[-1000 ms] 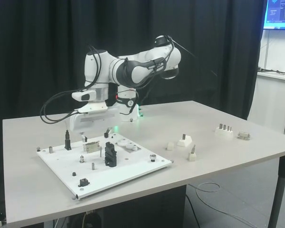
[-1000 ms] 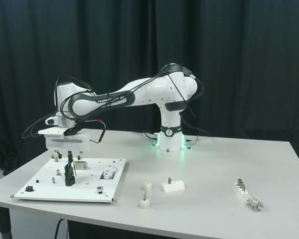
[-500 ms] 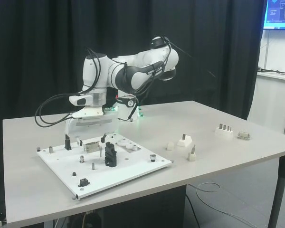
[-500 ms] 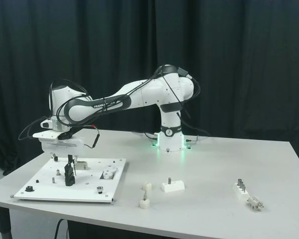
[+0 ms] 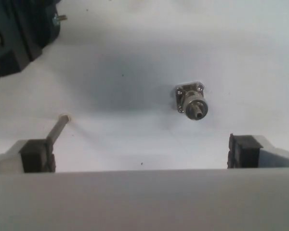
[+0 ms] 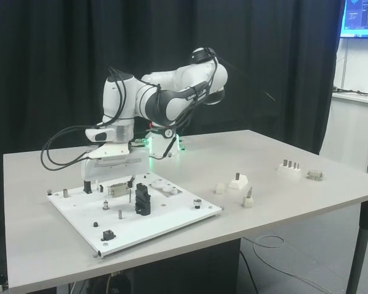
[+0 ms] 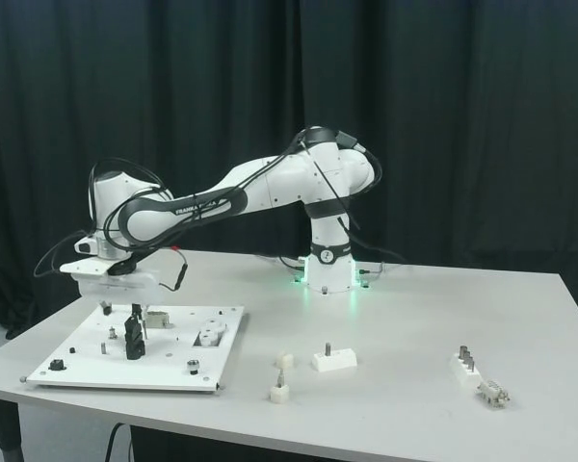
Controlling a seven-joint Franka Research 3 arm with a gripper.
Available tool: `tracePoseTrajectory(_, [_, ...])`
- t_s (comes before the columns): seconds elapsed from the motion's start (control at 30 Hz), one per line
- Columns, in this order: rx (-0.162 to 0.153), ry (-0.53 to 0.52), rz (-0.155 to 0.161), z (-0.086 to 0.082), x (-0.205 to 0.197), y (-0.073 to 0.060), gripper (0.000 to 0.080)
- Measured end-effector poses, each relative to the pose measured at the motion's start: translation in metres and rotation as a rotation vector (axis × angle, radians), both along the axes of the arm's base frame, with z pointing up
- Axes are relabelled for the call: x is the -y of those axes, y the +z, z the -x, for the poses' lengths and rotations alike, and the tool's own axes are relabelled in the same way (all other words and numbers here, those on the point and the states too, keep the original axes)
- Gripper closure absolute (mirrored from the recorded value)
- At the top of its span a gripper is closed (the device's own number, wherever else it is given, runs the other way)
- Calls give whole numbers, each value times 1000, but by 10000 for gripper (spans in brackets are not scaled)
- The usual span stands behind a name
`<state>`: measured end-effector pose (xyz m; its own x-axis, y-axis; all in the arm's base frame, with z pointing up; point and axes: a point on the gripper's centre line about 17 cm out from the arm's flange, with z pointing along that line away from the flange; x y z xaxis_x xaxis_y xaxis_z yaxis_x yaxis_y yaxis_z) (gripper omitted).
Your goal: Insert square peg 1.
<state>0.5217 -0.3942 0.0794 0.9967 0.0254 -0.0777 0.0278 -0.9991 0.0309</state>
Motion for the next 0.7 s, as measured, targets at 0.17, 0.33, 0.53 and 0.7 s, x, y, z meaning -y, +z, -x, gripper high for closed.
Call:
tracePoseTrajectory(0.17, [-5, -2, -14, 2, -3, -6, 3])
tracePoseTrajectory(0.33, [-16, -3, -19, 6, -4, -10, 3])
tracePoseTrajectory(0.53, [-38, -3, -19, 13, -3, -11, 3])
tracePoseTrajectory(0.7, [-48, -6, -23, 17, -3, -11, 3])
